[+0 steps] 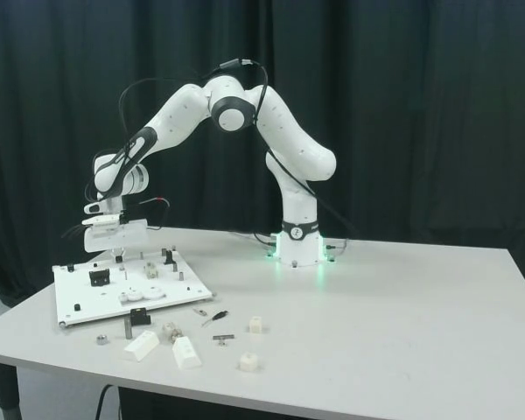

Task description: Remove round peg 1.

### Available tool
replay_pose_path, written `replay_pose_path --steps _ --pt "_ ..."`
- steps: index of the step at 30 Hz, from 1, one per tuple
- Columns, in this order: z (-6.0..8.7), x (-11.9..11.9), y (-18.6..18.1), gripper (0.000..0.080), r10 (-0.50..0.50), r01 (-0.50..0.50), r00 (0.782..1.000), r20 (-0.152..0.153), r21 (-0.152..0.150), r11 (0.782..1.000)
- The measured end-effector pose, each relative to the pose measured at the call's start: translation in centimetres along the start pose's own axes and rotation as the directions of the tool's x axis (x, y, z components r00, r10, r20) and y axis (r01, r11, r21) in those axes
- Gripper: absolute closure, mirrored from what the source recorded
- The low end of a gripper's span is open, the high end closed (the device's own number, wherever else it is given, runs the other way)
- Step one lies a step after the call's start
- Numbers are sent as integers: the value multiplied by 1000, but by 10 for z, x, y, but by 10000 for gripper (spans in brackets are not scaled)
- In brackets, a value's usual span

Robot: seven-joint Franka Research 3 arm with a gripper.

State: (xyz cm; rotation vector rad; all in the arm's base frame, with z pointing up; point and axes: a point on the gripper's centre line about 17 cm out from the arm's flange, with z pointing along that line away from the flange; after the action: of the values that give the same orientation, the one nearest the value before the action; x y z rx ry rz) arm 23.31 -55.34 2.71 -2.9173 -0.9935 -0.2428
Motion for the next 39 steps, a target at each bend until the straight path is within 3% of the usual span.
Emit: replay_pose_path --steps 39 --pt "-1 0 0 781 -13 13 1000 1 1 1000"
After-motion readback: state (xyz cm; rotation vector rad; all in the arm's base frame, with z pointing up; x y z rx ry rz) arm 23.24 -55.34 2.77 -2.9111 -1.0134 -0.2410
